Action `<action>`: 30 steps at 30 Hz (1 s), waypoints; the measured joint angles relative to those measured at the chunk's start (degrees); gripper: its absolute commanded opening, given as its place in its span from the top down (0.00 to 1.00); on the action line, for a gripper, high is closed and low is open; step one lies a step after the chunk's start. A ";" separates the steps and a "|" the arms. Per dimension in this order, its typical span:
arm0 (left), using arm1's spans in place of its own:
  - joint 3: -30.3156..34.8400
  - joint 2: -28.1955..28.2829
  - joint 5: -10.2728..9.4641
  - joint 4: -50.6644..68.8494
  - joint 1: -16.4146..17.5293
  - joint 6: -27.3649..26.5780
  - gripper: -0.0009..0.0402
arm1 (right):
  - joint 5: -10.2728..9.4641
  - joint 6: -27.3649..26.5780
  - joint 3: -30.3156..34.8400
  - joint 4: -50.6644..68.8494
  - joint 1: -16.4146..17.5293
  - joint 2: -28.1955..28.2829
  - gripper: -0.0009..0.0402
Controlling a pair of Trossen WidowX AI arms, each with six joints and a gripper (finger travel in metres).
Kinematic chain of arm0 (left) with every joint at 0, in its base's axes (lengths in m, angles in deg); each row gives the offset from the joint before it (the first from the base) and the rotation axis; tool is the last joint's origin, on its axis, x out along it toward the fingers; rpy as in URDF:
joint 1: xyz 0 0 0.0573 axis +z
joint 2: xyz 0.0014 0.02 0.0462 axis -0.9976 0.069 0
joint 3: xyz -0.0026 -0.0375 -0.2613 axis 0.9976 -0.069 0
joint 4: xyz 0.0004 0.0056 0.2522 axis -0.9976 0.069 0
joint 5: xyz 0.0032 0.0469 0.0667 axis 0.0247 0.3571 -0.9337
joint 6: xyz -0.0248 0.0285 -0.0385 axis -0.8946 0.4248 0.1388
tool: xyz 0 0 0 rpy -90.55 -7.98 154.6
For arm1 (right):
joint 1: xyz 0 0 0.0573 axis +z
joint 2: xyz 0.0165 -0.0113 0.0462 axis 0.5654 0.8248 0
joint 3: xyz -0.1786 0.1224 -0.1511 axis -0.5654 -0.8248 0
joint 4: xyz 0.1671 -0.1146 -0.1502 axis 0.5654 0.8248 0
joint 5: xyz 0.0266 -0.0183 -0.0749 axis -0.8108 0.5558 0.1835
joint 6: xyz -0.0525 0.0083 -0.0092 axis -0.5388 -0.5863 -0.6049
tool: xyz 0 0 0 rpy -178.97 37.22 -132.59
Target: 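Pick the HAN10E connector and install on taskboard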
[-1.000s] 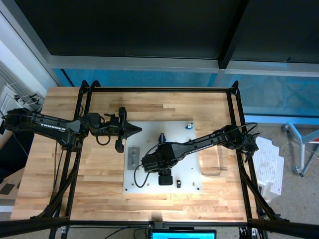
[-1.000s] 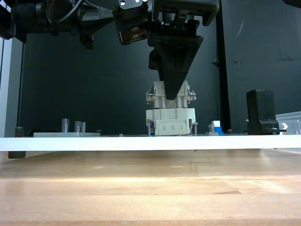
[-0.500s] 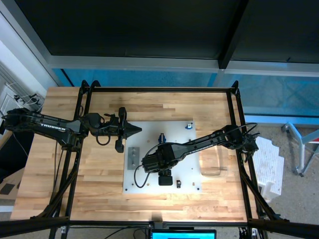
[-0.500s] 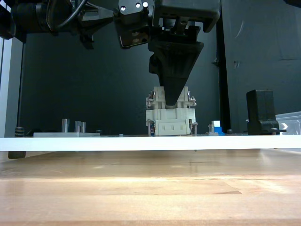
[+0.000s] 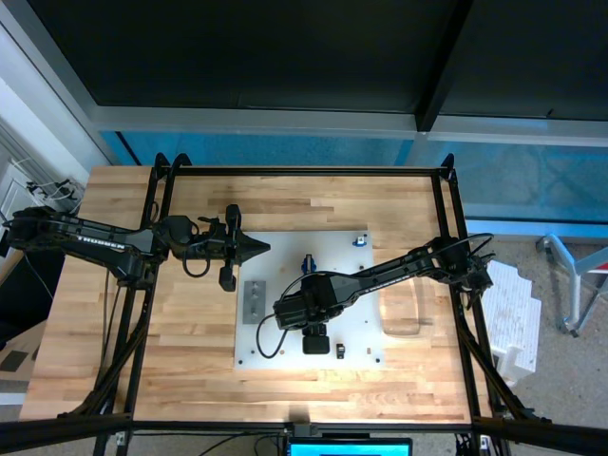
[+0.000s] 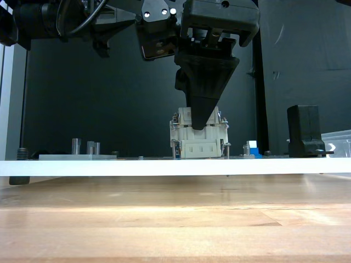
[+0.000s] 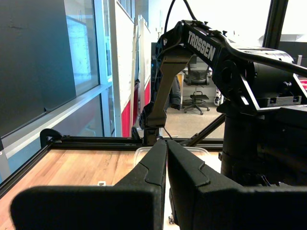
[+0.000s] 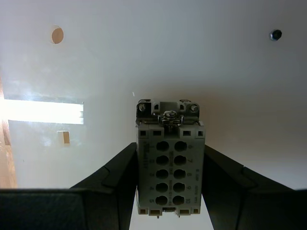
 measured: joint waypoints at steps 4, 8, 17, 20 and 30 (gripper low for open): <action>-0.02 0.00 0.00 0.00 0.00 0.00 0.98 | 0.00 0.00 0.50 0.31 0.00 0.11 0.95; -0.02 0.02 0.00 0.00 0.00 0.00 0.98 | -0.02 0.00 0.74 0.46 0.00 -0.11 0.89; 0.00 0.02 0.00 0.02 0.00 -0.02 0.98 | -0.04 0.35 0.55 0.42 0.00 -1.18 0.56; -0.02 0.00 0.00 0.00 0.00 0.00 0.98 | -0.02 0.70 0.50 -0.22 0.00 -1.25 0.45; -0.02 0.00 0.00 0.00 0.00 0.00 0.98 | -0.02 1.09 0.46 1.27 0.00 -3.17 0.16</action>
